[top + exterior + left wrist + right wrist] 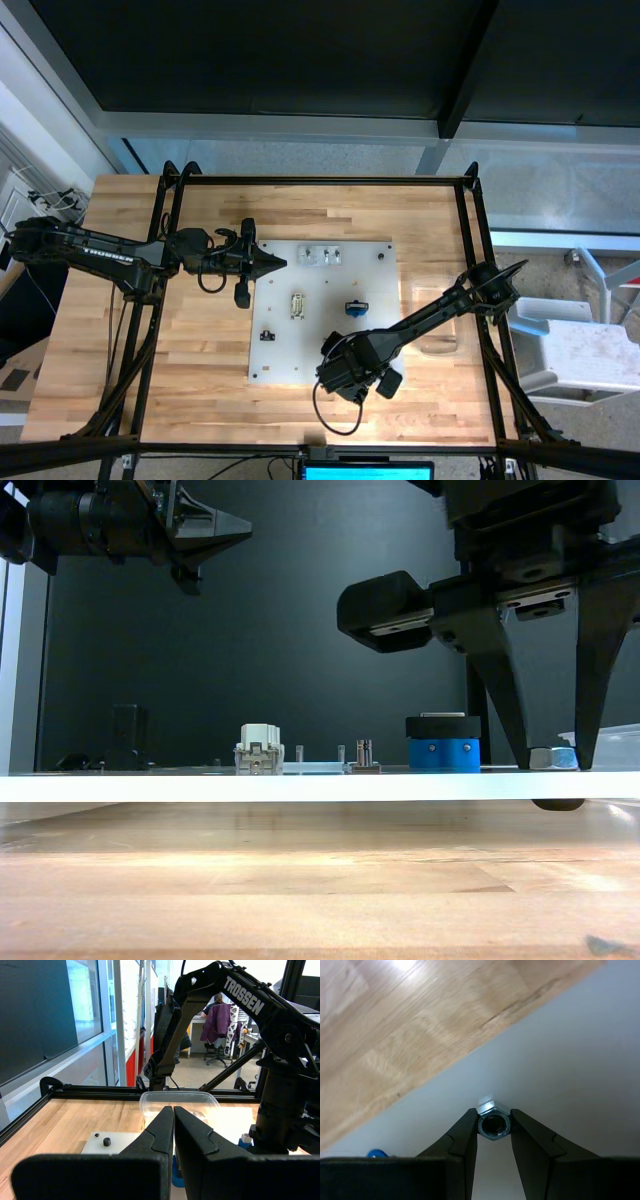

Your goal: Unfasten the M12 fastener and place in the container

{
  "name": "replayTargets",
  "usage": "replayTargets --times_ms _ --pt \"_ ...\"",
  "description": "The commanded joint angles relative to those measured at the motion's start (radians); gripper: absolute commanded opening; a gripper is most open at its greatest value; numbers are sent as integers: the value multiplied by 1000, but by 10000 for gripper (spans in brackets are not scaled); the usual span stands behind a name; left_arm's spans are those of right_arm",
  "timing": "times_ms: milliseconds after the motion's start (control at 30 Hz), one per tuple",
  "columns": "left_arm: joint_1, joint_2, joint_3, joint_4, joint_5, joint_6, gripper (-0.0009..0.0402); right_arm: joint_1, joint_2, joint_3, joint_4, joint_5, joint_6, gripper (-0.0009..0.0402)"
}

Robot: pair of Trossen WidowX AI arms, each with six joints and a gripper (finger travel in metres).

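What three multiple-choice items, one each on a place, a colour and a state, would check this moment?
1. Where is the silver nut?
A. In the clear container
B. Between the right tool's fingers, at the white board
C. Under the left tool

2. What colour is the round block on the board?
A. Red
B. Blue
C. Yellow

3. How is the left tool?
A. Shut, holding nothing
B. Wide open
C. Shut on the nut

Answers:
1 B: the right wrist view shows the nut pinched between the fingers over the board, outside the container.
2 B: the low view shows its blue body.
3 A: its own camera shows the fingers together with nothing between them, raised by the board's far left edge.
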Motion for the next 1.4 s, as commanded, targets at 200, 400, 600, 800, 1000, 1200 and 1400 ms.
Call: replayTargets --times_ms 200,400,600,800,1000,1200,1400 --pt "0 0 0 0 0 0 0 0 0 0 1 2 -212 9" --pt "0 0 0 0 0 0 0 0 0 0 0 2 -269 9" --pt "0 0 0 0 0 0 0 0 0 0 -2 1 -269 9" --pt "0 0 0 0 0 0 0 0 0 1 0 1 -266 30" --pt "0 0 0 0 0 0 0 0 0 1 -1 1 -266 111" --pt "0 0 0 0 0 0 0 0 0 1 -1 1 -269 197" --pt "0 0 0 0 0 0 0 3 -25 1 -26 1 -264 253"
